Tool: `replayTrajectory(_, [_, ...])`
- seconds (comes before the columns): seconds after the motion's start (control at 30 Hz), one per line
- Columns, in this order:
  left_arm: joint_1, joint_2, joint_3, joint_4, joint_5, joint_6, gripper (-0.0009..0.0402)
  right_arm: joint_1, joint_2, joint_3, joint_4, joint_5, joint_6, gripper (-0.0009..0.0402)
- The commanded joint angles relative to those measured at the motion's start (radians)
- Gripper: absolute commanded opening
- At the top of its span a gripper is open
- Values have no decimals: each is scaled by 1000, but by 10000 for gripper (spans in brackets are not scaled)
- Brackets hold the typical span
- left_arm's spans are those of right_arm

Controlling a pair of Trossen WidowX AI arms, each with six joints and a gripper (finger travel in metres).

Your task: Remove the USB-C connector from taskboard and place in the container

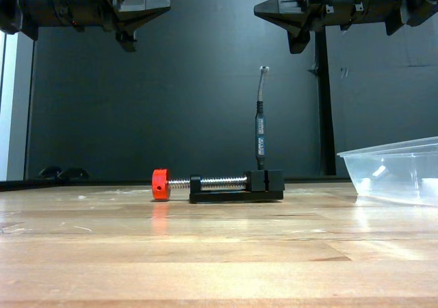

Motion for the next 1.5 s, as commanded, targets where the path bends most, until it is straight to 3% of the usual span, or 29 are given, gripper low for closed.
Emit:
replayTrajectory(0.03, [0,1,0,0,0,0,0,0,0,0,1,0,0,0])
replayTrajectory(0.3, [0,1,0,0,1,0,0,1,0,0,-3,-7,4,0])
replayTrajectory(0.4, [0,0,0,0,1,0,0,1,0,2,-8,-81,6,0])
replayTrajectory(0.8, [0,1,0,0,0,0,0,27,0,150,-474,-78,18,0])
replayTrajectory(1.2, [0,1,0,0,1,0,0,100,28,303,-917,28,6,0])
replayTrajectory(1.5, [0,0,0,0,1,0,0,108,119,445,-1203,46,28,0])
